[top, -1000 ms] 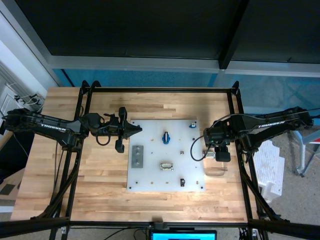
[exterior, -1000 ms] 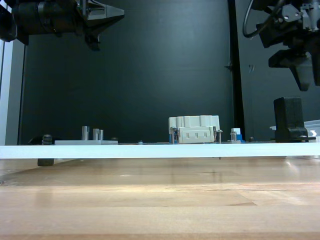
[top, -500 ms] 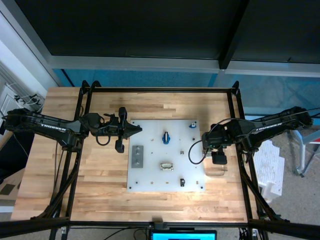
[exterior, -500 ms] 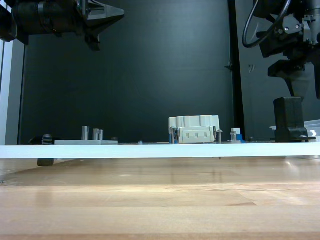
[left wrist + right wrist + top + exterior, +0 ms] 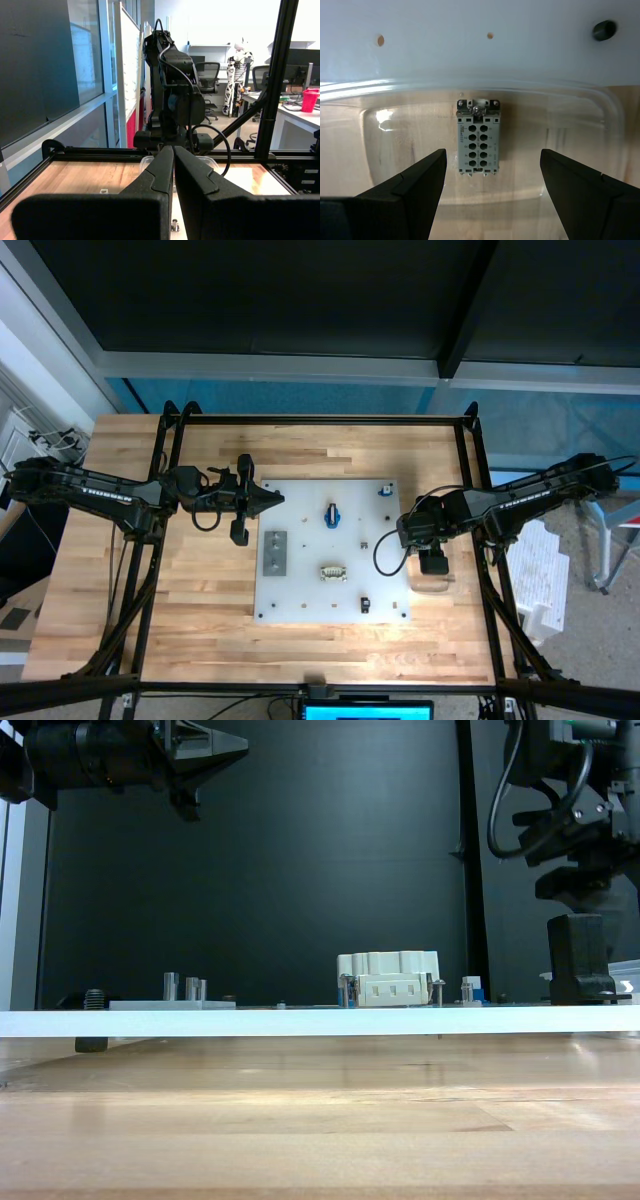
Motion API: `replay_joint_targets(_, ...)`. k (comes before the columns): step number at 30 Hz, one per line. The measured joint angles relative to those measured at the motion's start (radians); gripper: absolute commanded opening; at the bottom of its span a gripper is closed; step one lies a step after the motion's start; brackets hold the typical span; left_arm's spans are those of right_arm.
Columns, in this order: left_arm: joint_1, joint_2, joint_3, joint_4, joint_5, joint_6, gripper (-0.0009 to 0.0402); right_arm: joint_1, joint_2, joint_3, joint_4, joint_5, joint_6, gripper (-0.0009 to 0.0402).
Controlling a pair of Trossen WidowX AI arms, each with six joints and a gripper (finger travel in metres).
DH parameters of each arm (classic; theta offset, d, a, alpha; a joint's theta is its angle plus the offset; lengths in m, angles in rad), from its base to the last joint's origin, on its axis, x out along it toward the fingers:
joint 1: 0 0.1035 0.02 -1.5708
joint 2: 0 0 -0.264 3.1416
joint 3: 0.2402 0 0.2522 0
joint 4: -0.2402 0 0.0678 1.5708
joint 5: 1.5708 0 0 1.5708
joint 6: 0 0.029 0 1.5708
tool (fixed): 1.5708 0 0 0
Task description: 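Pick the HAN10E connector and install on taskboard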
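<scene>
HAN10E (image 5: 478, 136), grey, under right jaws, left aloft

Slender matte-black arms (image 5: 90, 487), white Trossen lettering (image 5: 100, 493), looped black cables (image 5: 383, 560), wedge-fingered left hand (image 5: 280, 496), right hand (image 5: 493, 153)

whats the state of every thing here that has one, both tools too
HAN10E connector: lies flat in the clear tray, pin holes up, ungripped
clear tray: on the table by the taskboard's right edge
taskboard: flat on the table, beige housing mounted on it
right tool: open, above the tray, straddling the connector without contact
left tool: shut, empty, raised at the board's left edge
</scene>
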Motion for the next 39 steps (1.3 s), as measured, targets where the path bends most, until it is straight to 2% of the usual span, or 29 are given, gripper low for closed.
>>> replay_joint_targets(13, 0.0, 0.0, 0.0, 0.0, 0.0, 0.0, 0.0001, 0.016, 0.0, -0.106, 0.113, -0.005, 0.007, 0.026)
replay_joint_targets(27, 0.0, 0.0, 0.0, 0.0, 0.0, 0.0, 0.0001, 0.026, 0.083, -0.117, 0.193, -0.004, 0.025, 0.0261)
replay_joint_targets(39, 0.0, 0.0, 0.0, 0.0, 0.0, 0.0, 0.0001, 0.027, 0.092, -0.141, 0.206, -0.003, 0.024, 0.0253)
